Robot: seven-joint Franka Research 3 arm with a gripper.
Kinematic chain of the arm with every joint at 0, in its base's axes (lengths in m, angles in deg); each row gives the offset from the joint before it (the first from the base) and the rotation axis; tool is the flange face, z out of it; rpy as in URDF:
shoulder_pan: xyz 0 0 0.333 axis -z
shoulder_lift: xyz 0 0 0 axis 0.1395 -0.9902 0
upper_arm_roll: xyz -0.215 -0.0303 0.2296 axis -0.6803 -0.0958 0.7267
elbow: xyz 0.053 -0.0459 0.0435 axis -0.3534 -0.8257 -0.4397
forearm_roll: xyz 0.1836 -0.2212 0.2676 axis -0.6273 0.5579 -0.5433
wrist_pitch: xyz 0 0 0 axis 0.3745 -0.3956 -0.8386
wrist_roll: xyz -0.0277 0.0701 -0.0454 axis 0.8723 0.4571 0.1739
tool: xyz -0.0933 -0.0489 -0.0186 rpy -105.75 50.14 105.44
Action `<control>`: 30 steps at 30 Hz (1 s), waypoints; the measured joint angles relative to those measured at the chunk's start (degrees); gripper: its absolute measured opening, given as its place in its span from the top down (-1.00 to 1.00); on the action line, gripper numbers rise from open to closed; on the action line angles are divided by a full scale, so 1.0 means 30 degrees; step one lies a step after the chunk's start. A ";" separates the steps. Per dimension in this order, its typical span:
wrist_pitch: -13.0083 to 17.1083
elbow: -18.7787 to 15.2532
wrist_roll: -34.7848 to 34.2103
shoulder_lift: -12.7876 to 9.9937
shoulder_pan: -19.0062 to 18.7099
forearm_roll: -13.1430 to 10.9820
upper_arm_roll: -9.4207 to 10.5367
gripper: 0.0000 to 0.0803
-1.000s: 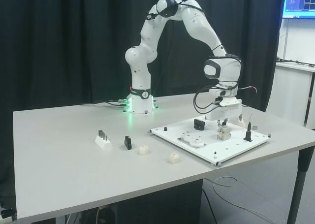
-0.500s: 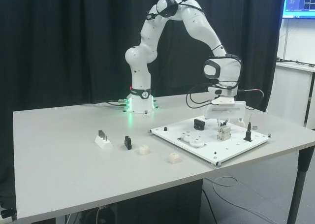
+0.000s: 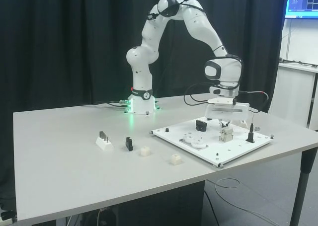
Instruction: Insert BNC.
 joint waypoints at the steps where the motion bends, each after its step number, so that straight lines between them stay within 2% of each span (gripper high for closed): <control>1: 0.0156 -0.0093 -0.0164 0.0039 0.0000 -0.0041 0.0008 0.71; 14: 0.2527 -0.1508 -0.1889 0.0561 -0.0001 -0.1460 0.0122 0.71; 19: 0.3268 -0.1911 -0.2601 0.0685 -0.0028 -0.1641 0.0188 0.71; 24: 0.3706 -0.2119 -0.3226 0.0742 -0.0032 -0.1725 0.0245 0.71; 30: 0.3745 -0.2129 -0.4009 0.0746 -0.0032 -0.1727 0.0247 0.71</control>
